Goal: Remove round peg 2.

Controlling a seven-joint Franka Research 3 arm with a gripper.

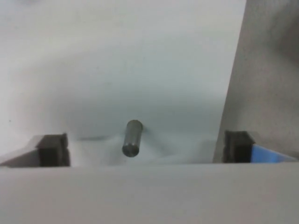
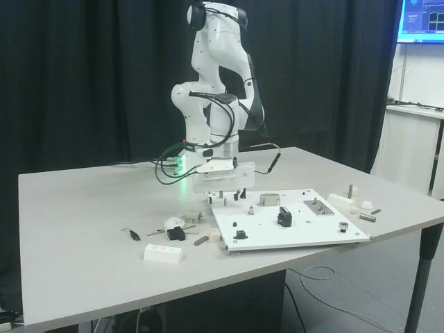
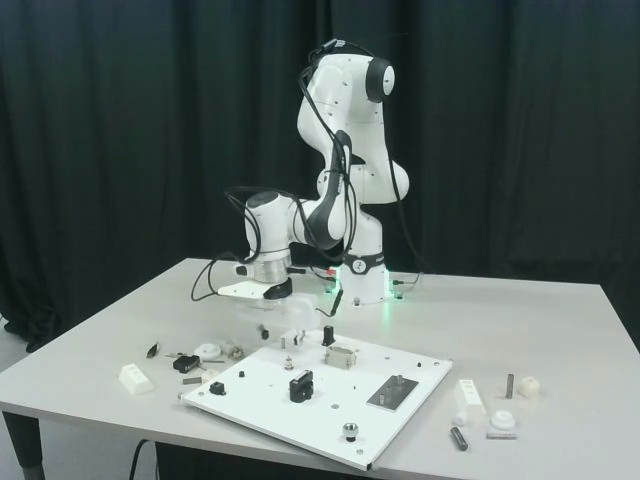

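Note:
A short grey round peg (image 1: 132,138) stands upright on the white board (image 1: 140,70). My gripper (image 1: 145,149) is open around it, with one black fingertip (image 1: 53,149) on each side and a gap to both. From the first room view the gripper (image 2: 225,197) hangs low over the near-left corner of the board (image 2: 305,236), and the peg (image 2: 221,197) shows between the fingers. The second room view shows the same peg (image 3: 284,342) at the board's (image 3: 260,410) back left corner.
Elsewhere on the board are a grey block (image 2: 268,199), a black block (image 2: 283,216) and a grey plate with pegs (image 2: 318,206). Loose parts lie on the table left of the board, among them a white block (image 2: 164,253). More white parts (image 2: 347,201) lie to its right.

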